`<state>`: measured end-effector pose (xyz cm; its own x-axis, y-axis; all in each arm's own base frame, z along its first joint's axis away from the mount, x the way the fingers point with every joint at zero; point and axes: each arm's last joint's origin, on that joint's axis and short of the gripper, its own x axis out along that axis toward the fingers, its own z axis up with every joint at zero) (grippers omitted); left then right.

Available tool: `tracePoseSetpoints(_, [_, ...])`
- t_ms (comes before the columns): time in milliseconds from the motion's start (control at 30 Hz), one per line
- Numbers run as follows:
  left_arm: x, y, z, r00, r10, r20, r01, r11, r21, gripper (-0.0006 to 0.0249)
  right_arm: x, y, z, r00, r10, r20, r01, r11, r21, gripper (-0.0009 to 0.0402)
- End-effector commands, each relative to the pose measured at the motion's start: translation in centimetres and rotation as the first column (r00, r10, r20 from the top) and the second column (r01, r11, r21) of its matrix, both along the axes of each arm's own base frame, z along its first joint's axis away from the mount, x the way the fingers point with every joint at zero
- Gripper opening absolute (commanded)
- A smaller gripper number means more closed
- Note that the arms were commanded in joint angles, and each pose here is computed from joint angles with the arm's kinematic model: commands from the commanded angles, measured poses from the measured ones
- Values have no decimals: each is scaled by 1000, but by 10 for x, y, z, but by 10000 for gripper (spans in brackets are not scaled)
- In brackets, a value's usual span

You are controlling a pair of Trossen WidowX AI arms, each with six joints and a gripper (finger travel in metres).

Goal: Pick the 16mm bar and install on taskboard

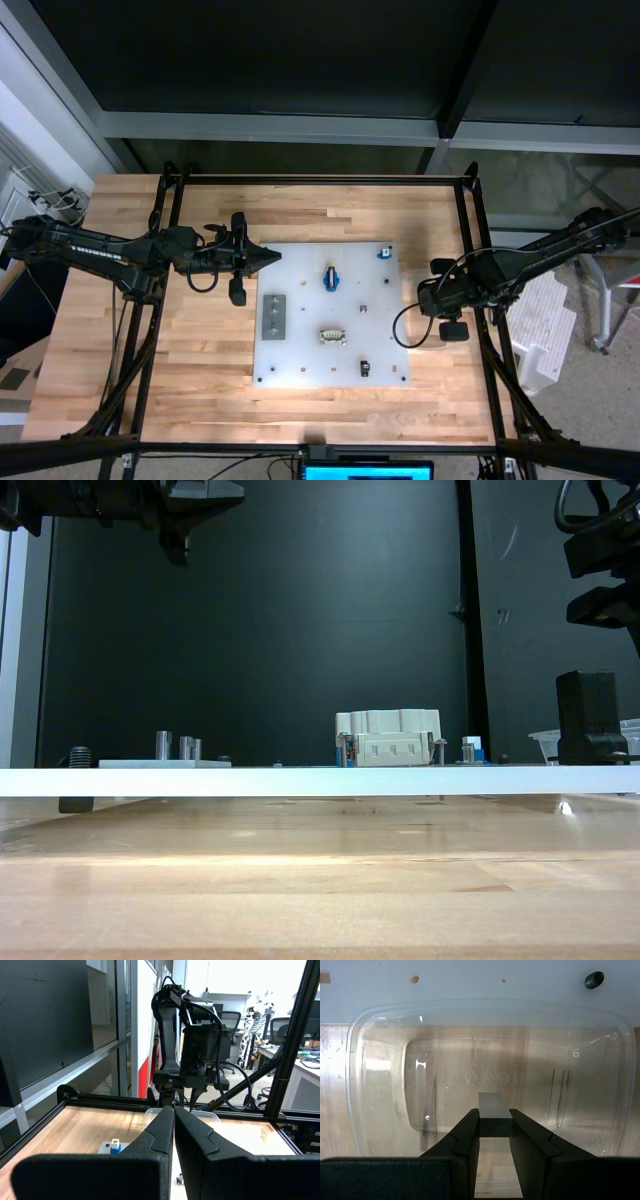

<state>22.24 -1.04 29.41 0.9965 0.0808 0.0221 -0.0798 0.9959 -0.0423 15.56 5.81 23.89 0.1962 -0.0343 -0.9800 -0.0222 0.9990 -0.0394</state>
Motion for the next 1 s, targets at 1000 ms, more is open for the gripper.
tracePoseSetpoints(1000, [0, 0, 0, 1000, 0, 0, 0, 1000, 0, 1, 60, 78, 3, 1000, 30, -11, -30, 999, 15, 9])
